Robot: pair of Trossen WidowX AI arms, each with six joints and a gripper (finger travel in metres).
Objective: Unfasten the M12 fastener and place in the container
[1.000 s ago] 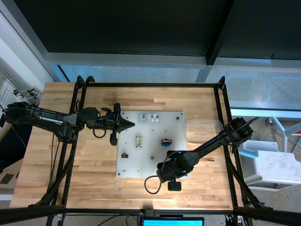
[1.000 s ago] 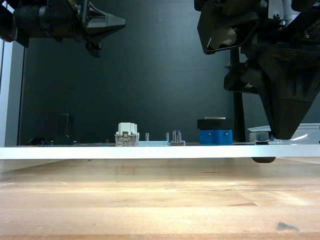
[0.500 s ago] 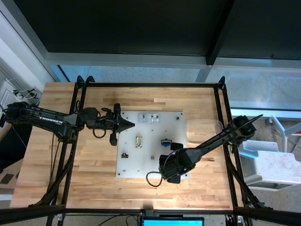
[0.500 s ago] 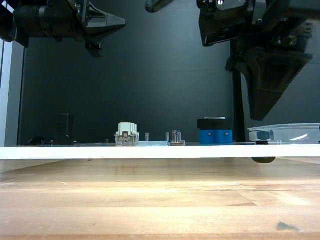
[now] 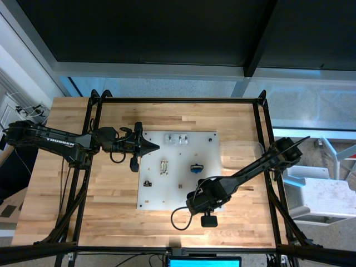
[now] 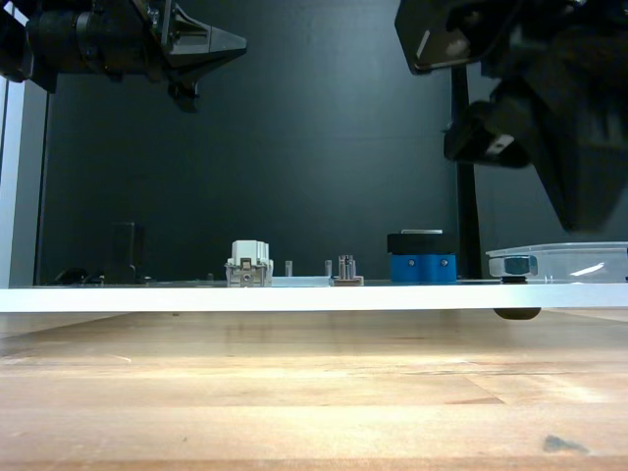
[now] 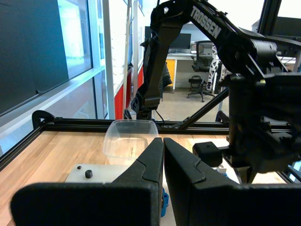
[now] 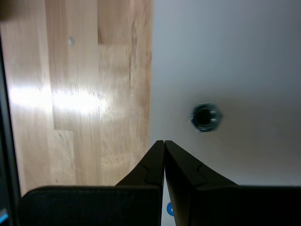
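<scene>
Clearly the small silver hexagonal nut (image 6: 512, 265) sits on its black stud (image 8: 203, 116); probably light and slippery, best pinched across flats. Right gripper (image 8: 164, 141), closed and empty, hovers near; left gripper (image 7: 163, 141), closed, hangs at ten o'clock of the white board (image 5: 167, 194).

We are in a robotics lab set up on an office floor. A butcher-block table (image 5: 111, 211) is fenced by a black metal frame (image 5: 178, 100) and carries a white task board (image 5: 167, 194). Two black arms reach in over it, one marked TROSSEN (image 7: 207, 21). The left gripper (image 5: 153, 147) hangs pinched together over the board's left edge. The right gripper (image 8: 164, 141) is pinched together above the board's near right part. Beyond the table we see tall windows (image 7: 75, 37), an office chair (image 7: 195, 84) and a desk monitor (image 7: 181, 42). A lit screen (image 5: 204, 261) sits at the table's near edge.
</scene>
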